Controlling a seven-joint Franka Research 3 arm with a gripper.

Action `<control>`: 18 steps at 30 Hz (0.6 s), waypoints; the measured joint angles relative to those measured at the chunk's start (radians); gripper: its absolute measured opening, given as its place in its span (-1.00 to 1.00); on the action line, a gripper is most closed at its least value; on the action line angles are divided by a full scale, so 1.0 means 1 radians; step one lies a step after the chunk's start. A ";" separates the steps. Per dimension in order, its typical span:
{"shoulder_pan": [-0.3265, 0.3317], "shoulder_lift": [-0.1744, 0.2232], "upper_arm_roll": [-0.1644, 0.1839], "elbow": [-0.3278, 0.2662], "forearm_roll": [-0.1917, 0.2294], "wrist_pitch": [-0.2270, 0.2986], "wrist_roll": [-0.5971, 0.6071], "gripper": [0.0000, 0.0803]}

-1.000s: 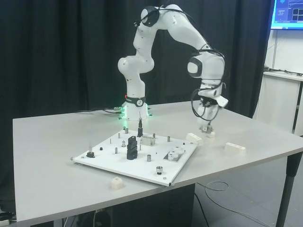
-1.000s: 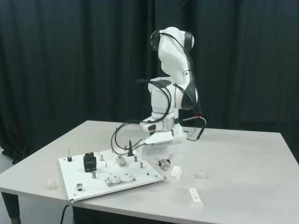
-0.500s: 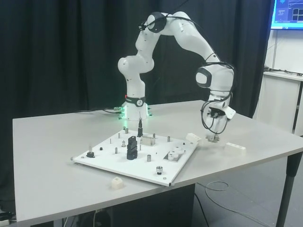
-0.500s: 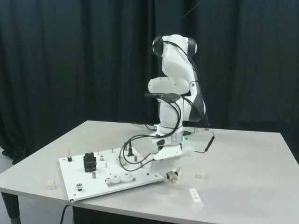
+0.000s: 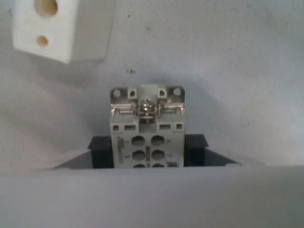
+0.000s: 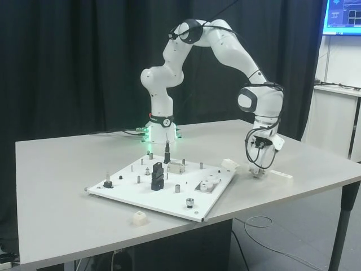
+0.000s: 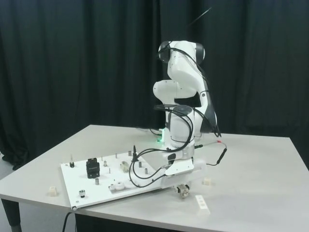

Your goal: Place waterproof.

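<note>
Grey surface with the white arm reaching out to the right, past the white assembly board. The end effector hangs low over bare surface just right of the board's right corner, its black fingers clamped on either side of the waterproof connector. In the wrist view the connector stands with its long axis in line with the fingers, its screw-clamp end pointing down toward the surface; whether that end touches the surface cannot be told. A long white block lies just beyond the end effector to the right, and a small white block lies just to its left by the board edge; the set-down, as judged here, falls between the two. The connector's upper part is cut off by the wrist housing. In both room views the connector is nearly hidden behind the end effector and cables.
</note>
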 joint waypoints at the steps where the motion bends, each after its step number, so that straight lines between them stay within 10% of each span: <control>1: 0.000 0.002 0.001 0.001 0.000 0.002 0.000 -0.23; 10: 0.000 0.009 0.007 0.006 0.000 0.004 0.000 -0.23; 11: 0.000 0.009 0.007 0.007 0.000 0.004 0.000 0.19; 16: 0.000 0.008 0.009 0.016 0.000 -0.005 0.002 0.19; 17: 0.000 0.007 0.009 0.020 0.000 -0.013 0.005 0.82; 18: 0.001 0.006 0.009 0.025 0.000 -0.022 0.008 0.82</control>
